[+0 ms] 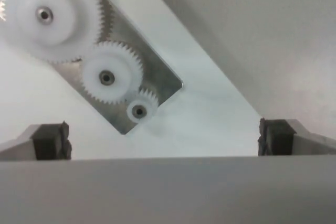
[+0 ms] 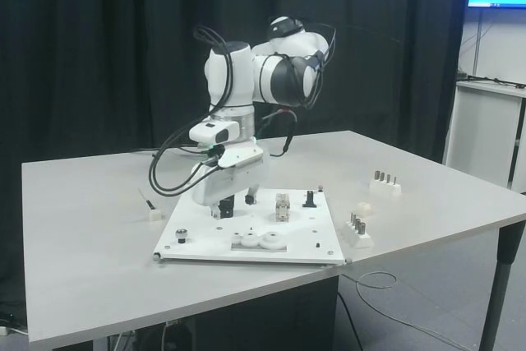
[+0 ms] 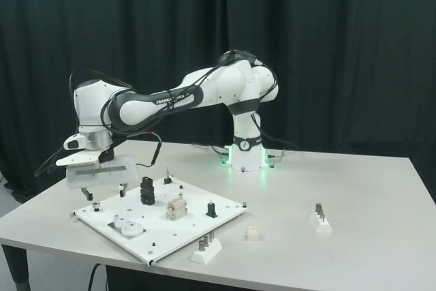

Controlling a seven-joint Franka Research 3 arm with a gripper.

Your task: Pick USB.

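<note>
Tool: the tool hangs low over the left corner of the white board in the second room view. Its fingers are spread wide with nothing between them. In the wrist view the two black fingertips stand far apart.
USB: taken to be the black upright plug standing on the board, just right of the tool in the second room view and apart from it. It does not show in the wrist view, and its shape is too small to confirm.
Under the tool: three white gears mesh in a row on a grey metal plate set into the board.
Board edges: in the wrist view the board's straight edge runs diagonally beside the plate, with bare grey counter past it. In the first room view the near edge lies close to the counter's front edge.
Other parts on the board: a grey block stands mid-board, with a small black part to its right.
Open room: the right half of the counter in the second room view holds only a white peg holder, a small white cube and another peg holder near the front edge.
Arm base: the base is at the back centre, lit green at its foot, well apart from the board.
</note>
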